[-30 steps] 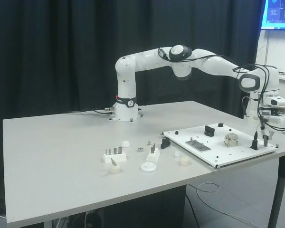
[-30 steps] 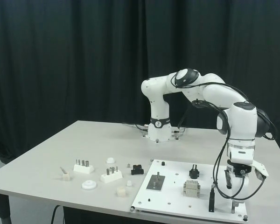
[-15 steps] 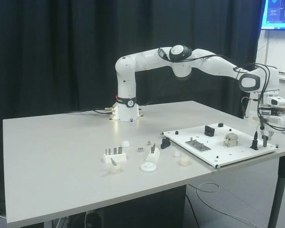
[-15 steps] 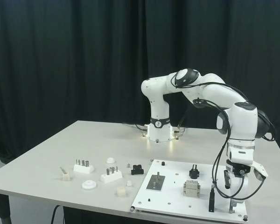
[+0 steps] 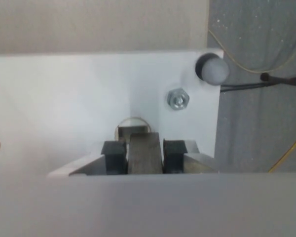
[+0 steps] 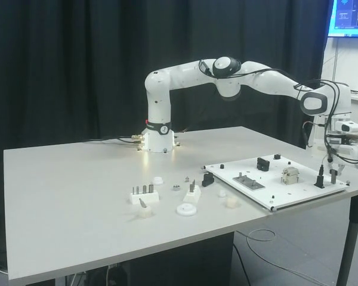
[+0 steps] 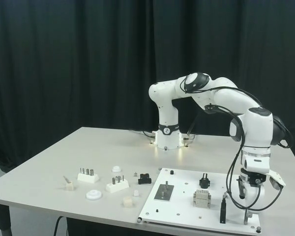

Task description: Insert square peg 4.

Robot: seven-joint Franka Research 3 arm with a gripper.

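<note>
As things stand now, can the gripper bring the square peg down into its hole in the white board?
Probably yes. The gripper holds the square peg right over the hole near the white board corner; nothing lies between them.

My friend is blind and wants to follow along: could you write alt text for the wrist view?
The tool is shut on a grey square peg, held over a round hole in a white board. Near the board's corner sit a metal nut and a round knob, with cables on the floor beyond.
</note>
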